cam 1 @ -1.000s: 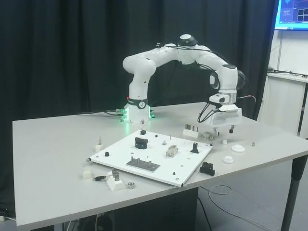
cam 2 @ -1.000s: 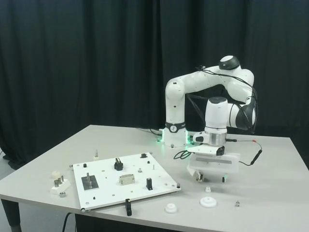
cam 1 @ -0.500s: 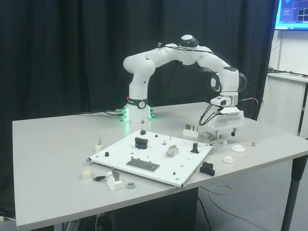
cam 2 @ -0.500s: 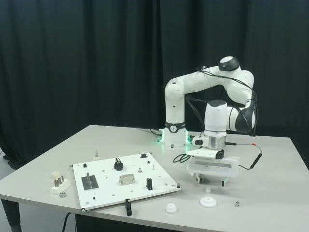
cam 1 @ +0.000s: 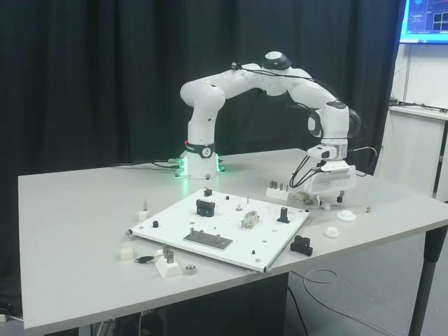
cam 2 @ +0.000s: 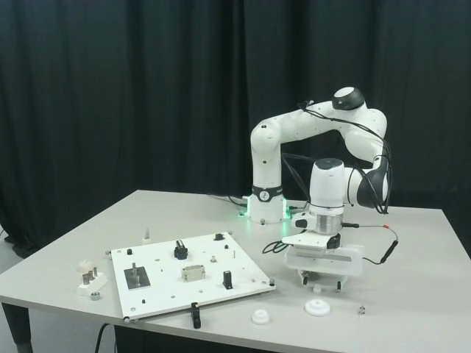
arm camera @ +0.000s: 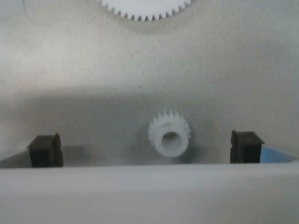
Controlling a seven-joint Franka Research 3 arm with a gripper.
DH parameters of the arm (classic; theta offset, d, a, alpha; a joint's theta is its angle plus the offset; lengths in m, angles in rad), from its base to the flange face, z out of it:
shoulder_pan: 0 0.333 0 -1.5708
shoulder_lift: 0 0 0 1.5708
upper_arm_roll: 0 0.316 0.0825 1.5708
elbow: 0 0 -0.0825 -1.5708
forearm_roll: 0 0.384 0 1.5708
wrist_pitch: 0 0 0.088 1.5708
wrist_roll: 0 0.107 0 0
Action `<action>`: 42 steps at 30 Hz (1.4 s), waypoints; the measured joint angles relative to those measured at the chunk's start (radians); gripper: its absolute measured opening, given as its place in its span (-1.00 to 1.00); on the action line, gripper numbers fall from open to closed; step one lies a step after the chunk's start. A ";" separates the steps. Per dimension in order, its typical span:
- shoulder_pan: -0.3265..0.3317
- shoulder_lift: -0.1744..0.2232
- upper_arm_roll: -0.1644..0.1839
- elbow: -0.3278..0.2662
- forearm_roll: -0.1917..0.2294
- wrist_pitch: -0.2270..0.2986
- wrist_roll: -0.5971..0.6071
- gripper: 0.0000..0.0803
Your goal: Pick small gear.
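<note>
The small gear (arm camera: 169,137) is white, toothed and lies flat on the grey table. In the wrist view it sits between my two black fingertips (arm camera: 45,150), somewhat nearer one of them, with space on both sides. My gripper (arm camera: 145,148) is open and touches nothing. Seen from the second room view, the gripper (cam 2: 320,284) hangs low over the table's near right part, with the small gear (cam 2: 318,288) just under it. In the first room view the gripper (cam 1: 328,200) hides the gear.
A large white gear (cam 2: 317,307) (arm camera: 145,9) and a medium white gear (cam 2: 260,317) lie close by, toward the table's front edge. The white assembly board (cam 2: 162,283) with its parts lies to one side. A black part (cam 2: 195,314) and a small bolt (cam 2: 360,309) are near the edge.
The arm has swung a little sideways and come down, so the open gripper has dropped from above the table to straddle the small gear.
</note>
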 joint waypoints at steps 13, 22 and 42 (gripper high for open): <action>-0.001 0.000 0.018 0.004 0.000 -0.001 0.020 0.99; -0.006 0.000 0.017 0.004 -0.002 0.001 0.060 0.73; -0.024 0.000 0.004 0.004 -0.017 0.008 0.060 -0.64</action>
